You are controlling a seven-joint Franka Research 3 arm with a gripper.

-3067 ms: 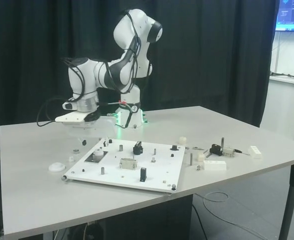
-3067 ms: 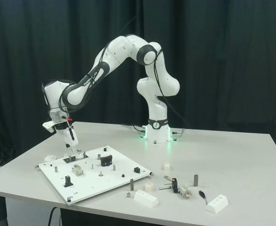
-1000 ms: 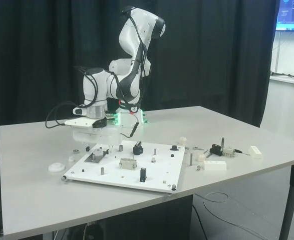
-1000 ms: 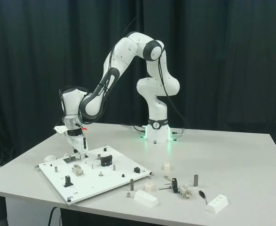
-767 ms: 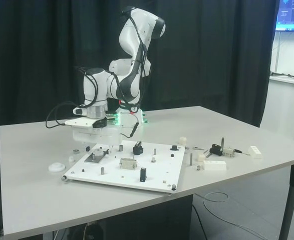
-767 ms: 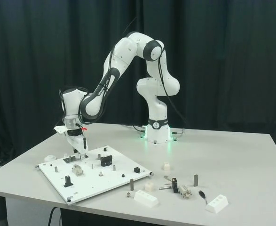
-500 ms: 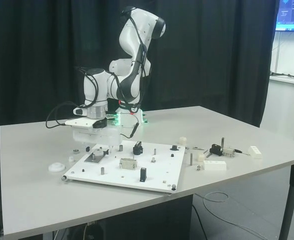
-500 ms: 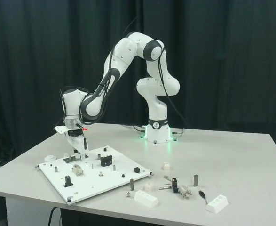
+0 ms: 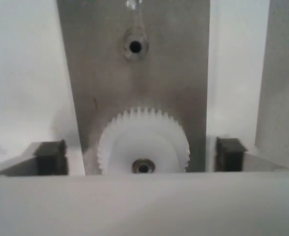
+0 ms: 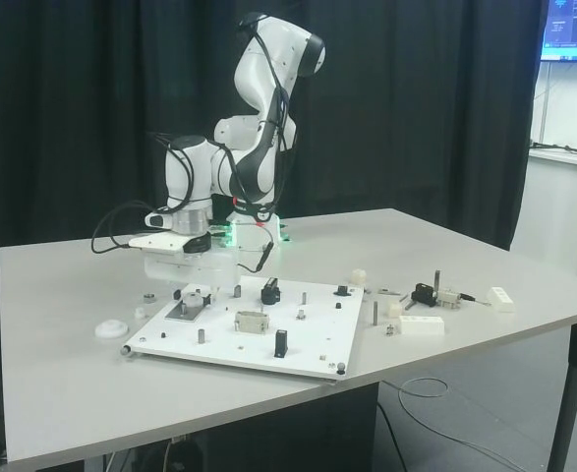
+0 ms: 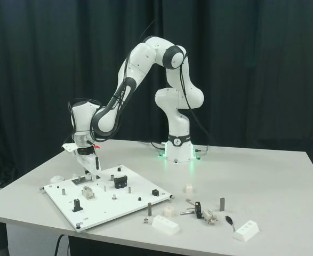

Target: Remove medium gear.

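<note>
Gripper (image 9: 139, 157) spread wide astride the white gear (image 9: 143, 142); only the wrist view shows its teeth.

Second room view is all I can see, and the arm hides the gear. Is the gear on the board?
Observer: Yes. The wrist view shows the white gear lying flat on a grey plate.
Operator: Is the gripper squeezing it?
Observer: No. The gripper is open, and its fingers stand on either side of the gear without touching it.
Operator: Anything else on that plate?
Observer: One empty hole, apart from the gear.
</note>
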